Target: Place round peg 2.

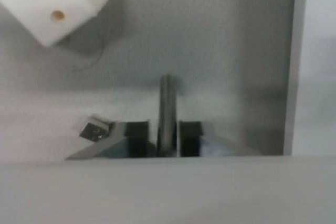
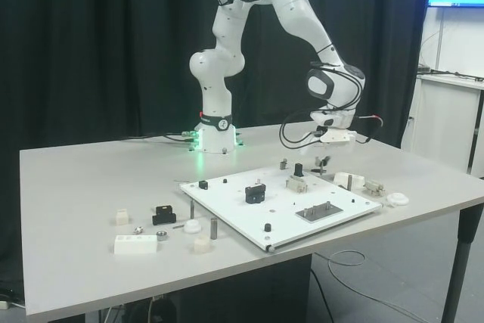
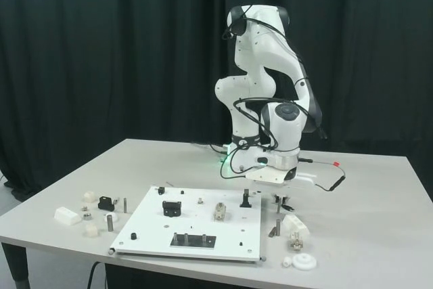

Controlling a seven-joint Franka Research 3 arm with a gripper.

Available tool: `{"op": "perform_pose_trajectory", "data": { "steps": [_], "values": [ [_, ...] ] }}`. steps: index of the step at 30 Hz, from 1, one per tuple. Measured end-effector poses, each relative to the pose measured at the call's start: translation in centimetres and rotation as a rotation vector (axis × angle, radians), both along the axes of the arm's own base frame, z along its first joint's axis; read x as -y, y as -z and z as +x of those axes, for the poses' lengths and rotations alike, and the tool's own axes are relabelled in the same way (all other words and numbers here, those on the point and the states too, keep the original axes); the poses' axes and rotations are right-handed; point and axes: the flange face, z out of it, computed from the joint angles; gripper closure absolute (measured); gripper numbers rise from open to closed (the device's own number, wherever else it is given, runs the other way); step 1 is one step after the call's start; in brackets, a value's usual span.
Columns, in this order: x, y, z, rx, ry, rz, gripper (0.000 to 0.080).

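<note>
Black curtains close off the room behind the grey table (image 2: 83,187), where the white arm (image 2: 295,20) bends down over the far right corner of the white board (image 2: 227,198). Its gripper (image 1: 163,137) is clamped on the round peg (image 1: 165,111), a thin grey rod that stands out past both black fingertips (image 1: 137,136) and hangs above bare table beside the board's edge (image 1: 292,66). Close by in the wrist view lies a white block (image 1: 58,1) with two holes (one wide, one narrow), and a small grey metal piece (image 1: 94,129) sits near one fingertip. From the room views, a black fixture (image 3: 246,198) stands on the board just beside the gripper, with another white block (image 3: 295,225) and a white gear (image 3: 307,260) on the table nearer the front edge. Open table lies toward the right edge; at the board's other end a scatter of small parts (image 2: 162,228) is well apart.
</note>
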Motion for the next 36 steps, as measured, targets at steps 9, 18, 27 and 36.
{"op": "perform_pose_trajectory", "data": {
  "steps": [9, 18, 27, 36],
  "values": [
    [-0.2, -0.4, 0.2, -0.010, -0.006, -0.001, 0.0244],
    [-0.5, -0.8, 0.6, -0.013, -0.011, 0.001, 0.0066],
    [-0.5, -1.0, 0.8, -0.012, -0.011, 0.002, 0.0005],
    [-0.2, -1.4, 1.2, -0.022, -0.002, -0.001, 0.0003]
  ]
}}
